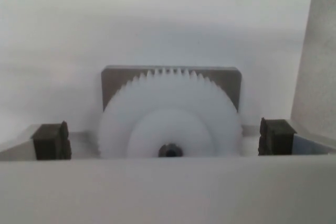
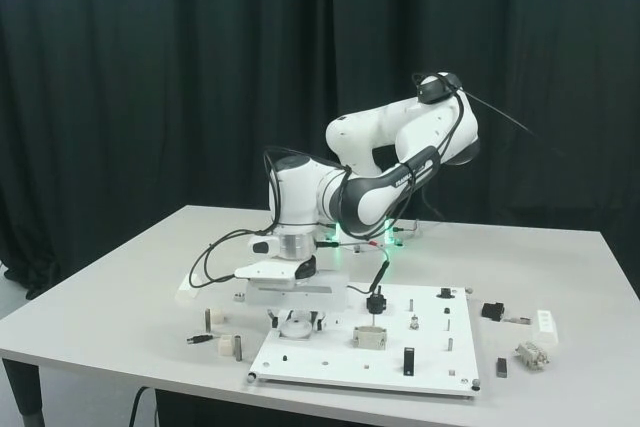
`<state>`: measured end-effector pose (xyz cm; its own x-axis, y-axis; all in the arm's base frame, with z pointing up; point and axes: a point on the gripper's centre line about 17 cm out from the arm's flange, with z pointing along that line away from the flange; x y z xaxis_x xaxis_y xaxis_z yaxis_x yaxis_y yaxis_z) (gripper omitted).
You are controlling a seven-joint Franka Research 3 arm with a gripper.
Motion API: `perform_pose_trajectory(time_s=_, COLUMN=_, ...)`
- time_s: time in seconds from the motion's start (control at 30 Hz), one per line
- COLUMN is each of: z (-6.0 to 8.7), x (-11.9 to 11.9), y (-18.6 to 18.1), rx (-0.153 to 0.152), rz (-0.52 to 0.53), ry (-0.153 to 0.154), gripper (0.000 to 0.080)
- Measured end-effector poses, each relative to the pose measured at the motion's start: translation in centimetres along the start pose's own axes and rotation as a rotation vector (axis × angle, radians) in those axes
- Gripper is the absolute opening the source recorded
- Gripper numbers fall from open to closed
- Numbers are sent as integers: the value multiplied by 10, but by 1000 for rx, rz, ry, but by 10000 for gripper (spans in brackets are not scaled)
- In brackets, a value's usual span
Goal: Remove large gear.
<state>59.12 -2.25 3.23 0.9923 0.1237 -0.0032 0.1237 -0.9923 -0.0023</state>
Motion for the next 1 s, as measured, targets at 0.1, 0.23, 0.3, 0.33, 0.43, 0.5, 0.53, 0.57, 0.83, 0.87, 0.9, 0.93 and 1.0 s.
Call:
perform_pose_trajectory(time_s=0.1, z=1, x=0, y=1, rx=-2, rz=0, ry=0, gripper=800)
perform_pose_trajectory(time_s=0.23, z=1, x=-1, y=2, rx=-5, rz=-3, ry=0, gripper=800)
perform_pose_trajectory(time_s=0.3, z=2, x=-1, y=2, rx=-6, rz=-4, ry=0, gripper=800)
perform_pose_trajectory(time_s=0.33, z=2, x=-1, y=2, rx=-6, rz=-4, ry=0, gripper=800)
perform_pose_trajectory(time_s=0.43, z=3, x=-1, y=3, rx=-8, rz=-4, ry=1, gripper=800)
perform_pose_trajectory(time_s=0.5, z=3, x=-1, y=3, rx=-9, rz=-3, ry=2, gripper=800)
perform_pose_trajectory(time_s=0.53, z=3, x=-1, y=3, rx=-9, rz=-3, ry=3, gripper=800)
perform_pose_trajectory(time_s=0.57, z=3, x=0, y=3, rx=-8, rz=-3, ry=4, gripper=800)
perform_pose_trajectory(time_s=0.83, z=5, x=0, y=2, rx=-3, rz=-1, ry=6, gripper=800)
perform_pose_trajectory(time_s=0.87, z=5, x=0, y=2, rx=-3, rz=-1, ry=6, gripper=800)
perform_pose_trajectory(time_s=0.9, z=5, x=0, y=2, rx=-3, rz=-1, ry=6, gripper=800)
perform_pose_trajectory(time_s=0.93, z=5, x=0, y=2, rx=-5, rz=0, ry=7, gripper=800)
perform_pose_trajectory(time_s=1.0, z=5, x=0, y=2, rx=-5, rz=0, ry=7, gripper=706)
